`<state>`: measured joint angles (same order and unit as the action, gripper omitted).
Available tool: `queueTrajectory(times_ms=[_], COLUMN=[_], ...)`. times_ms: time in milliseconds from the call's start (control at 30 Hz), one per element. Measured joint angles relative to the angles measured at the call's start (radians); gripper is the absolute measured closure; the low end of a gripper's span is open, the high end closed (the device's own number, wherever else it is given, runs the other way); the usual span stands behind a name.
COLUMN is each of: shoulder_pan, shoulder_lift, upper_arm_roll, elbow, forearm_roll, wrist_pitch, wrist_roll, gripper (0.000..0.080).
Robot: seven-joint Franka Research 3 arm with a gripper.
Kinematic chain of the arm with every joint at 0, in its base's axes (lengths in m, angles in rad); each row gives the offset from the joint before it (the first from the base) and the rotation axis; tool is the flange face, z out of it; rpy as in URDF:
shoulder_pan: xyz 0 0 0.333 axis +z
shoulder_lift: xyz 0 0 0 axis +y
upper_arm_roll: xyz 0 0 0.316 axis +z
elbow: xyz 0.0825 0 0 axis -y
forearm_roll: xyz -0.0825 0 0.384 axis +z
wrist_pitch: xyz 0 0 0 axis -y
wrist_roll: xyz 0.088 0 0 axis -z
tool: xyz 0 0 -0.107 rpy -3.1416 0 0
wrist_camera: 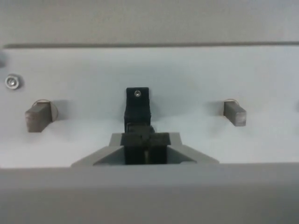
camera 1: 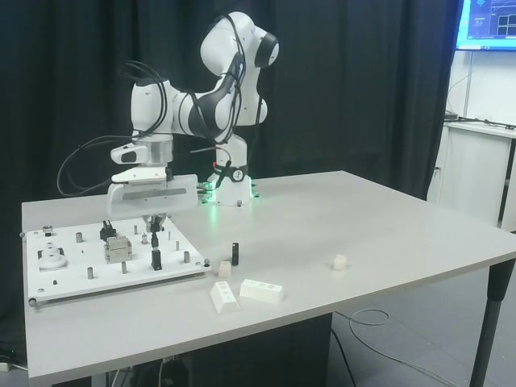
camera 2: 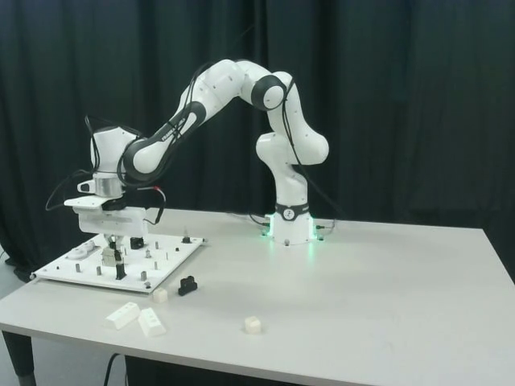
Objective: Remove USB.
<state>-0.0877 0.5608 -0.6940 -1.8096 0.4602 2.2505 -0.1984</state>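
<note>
USB plug (wrist_camera: 138,112): black, standing upright in a grey socket block (wrist_camera: 145,151) on the white task board (camera 1: 173,270), still seated. In the wrist view it sits centred between the two grey fingertips, one at 9 o'clock of it (wrist_camera: 38,116), the other at 3 o'clock (wrist_camera: 234,113).

Gripper (wrist_camera: 136,115): spread wide, both pads well apart from the plug, nothing held. In the first room view it hangs just above the board (camera 1: 151,218), over the plug.

Step, as judged: alignment done, grasp not yet made. Next move calls for a straight descent so the pads bracket the plug body, then closing on it, then a pull along the socket axis; any tilt could bind the plug.

Outward: grey pegs around the plug on the board. Off the board at 4 o'clock, loose white blocks (camera 1: 260,291) and a black piece (camera 1: 235,253) on the grey table (camera 1: 387,218).
</note>
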Motion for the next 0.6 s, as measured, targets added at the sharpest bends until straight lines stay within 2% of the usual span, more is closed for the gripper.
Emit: queueTrajectory(times_ms=[367, 600], shoulder_pan=[0.000, 0.001], shoulder_lift=[-0.012, -0.013], upper_arm_roll=[-0.029, -0.037], elbow=[0.097, 0.132], forearm_roll=[-0.010, -0.022], wrist_pitch=[-0.163, -0.214], wrist_roll=[0.000, 0.006], gripper=[0.0778, 0.0778])
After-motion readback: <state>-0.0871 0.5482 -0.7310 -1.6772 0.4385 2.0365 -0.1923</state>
